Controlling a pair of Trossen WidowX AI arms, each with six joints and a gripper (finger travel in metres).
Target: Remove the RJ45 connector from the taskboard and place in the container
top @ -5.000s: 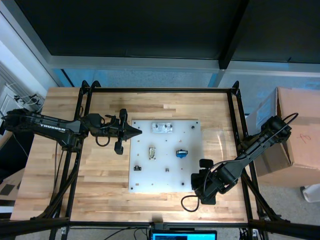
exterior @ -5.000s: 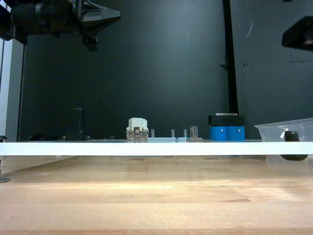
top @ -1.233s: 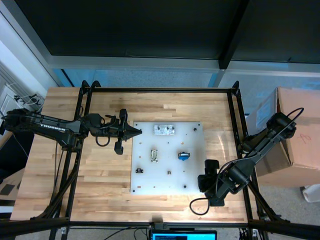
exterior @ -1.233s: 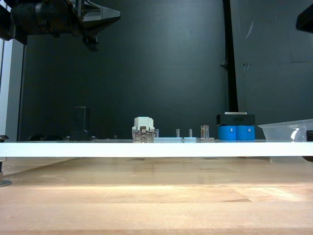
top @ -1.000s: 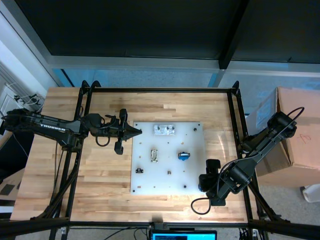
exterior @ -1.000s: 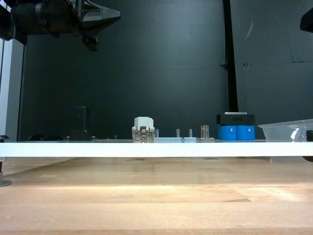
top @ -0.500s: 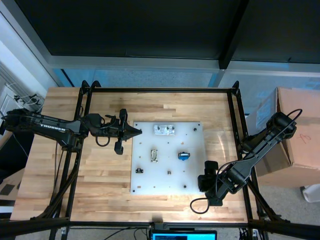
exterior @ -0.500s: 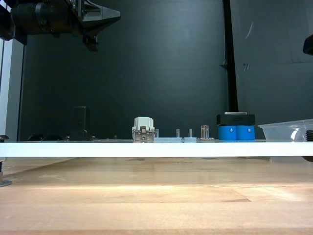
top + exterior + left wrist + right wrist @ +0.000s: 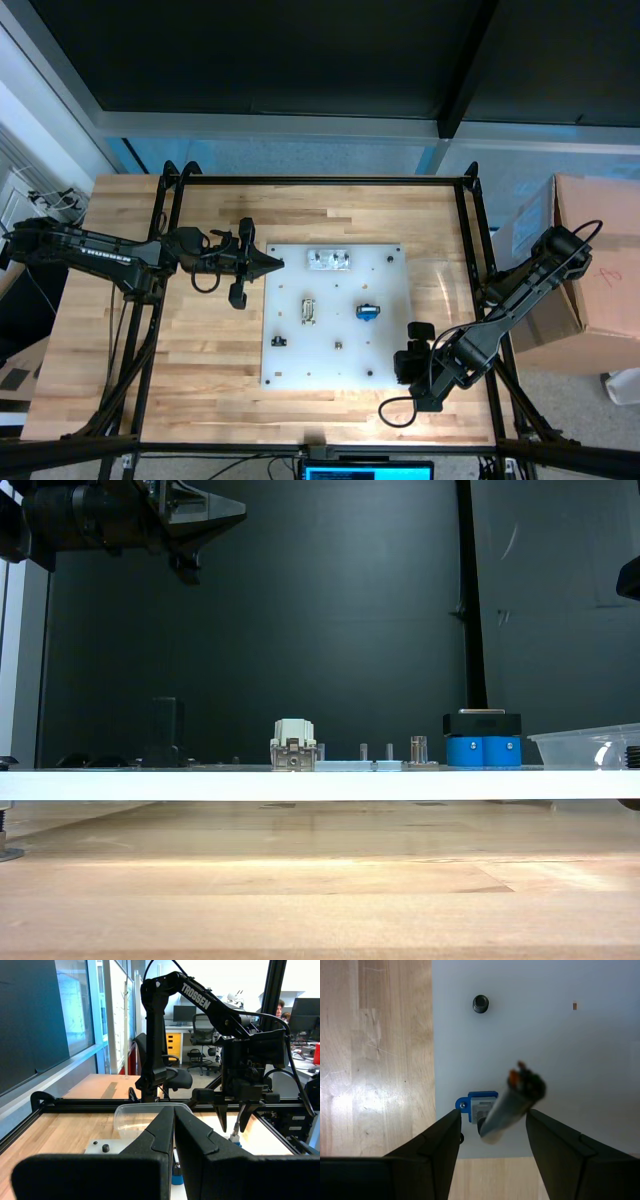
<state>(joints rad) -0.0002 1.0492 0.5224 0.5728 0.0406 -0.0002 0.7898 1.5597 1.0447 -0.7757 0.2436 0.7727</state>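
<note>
The RJ45 connector's grey cable stub, with cut orange wires at its end, rises tilted from a small blue holder near the white taskboard's near right corner. I cannot tell how deep the plug sits. My right gripper hangs over it, open, with a finger on each side and neither touching; the left wrist view shows that gripper pointing down at the stub. In the high view it hides the holder. My left gripper is shut and empty, raised over the board's far left edge.
A clear plastic container lies on the table just right of the board, with a dark bolt in it. On the board stand a bigger blue fixture, a beige connector, a silver part and a black bolt.
Since five seconds ago the taskboard has slid a little to the right. Over the last second the right gripper has drifted slightly left over the board's corner. The left arm has not moved.
</note>
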